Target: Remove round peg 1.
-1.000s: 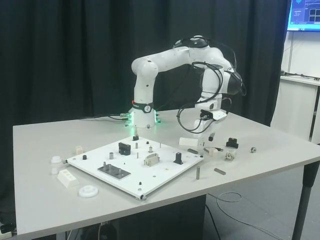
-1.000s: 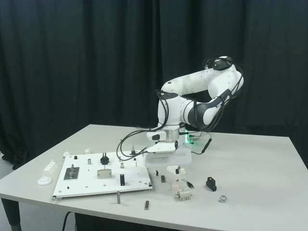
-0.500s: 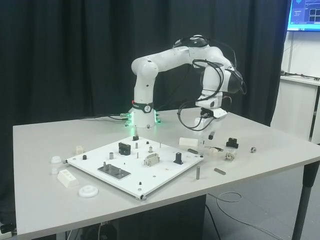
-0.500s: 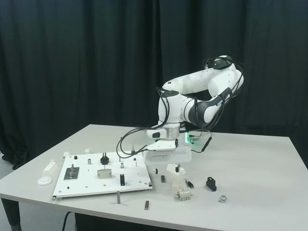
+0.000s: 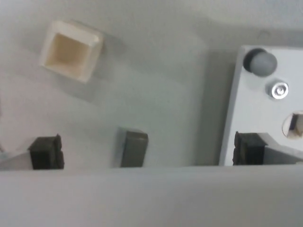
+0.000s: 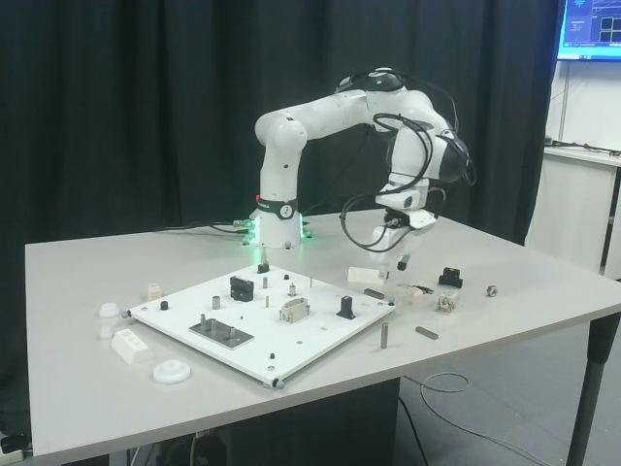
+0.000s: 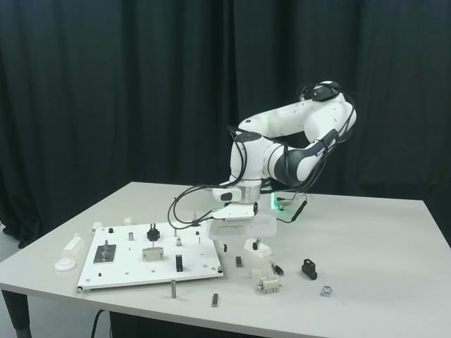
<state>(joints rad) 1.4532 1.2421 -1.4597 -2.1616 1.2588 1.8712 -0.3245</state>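
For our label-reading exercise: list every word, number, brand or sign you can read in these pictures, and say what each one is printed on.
None can be read.
The screen at the edge of the first room view shows lines too small to read.
The black band on the arm's base bears marks too small to read.
The white board shows no legible print.

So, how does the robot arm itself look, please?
The arm is white with rounded joint housings and black bands at the joints. Black cables hang in loops near the wrist. A green light glows at its base. The gripper has dark fingertips.
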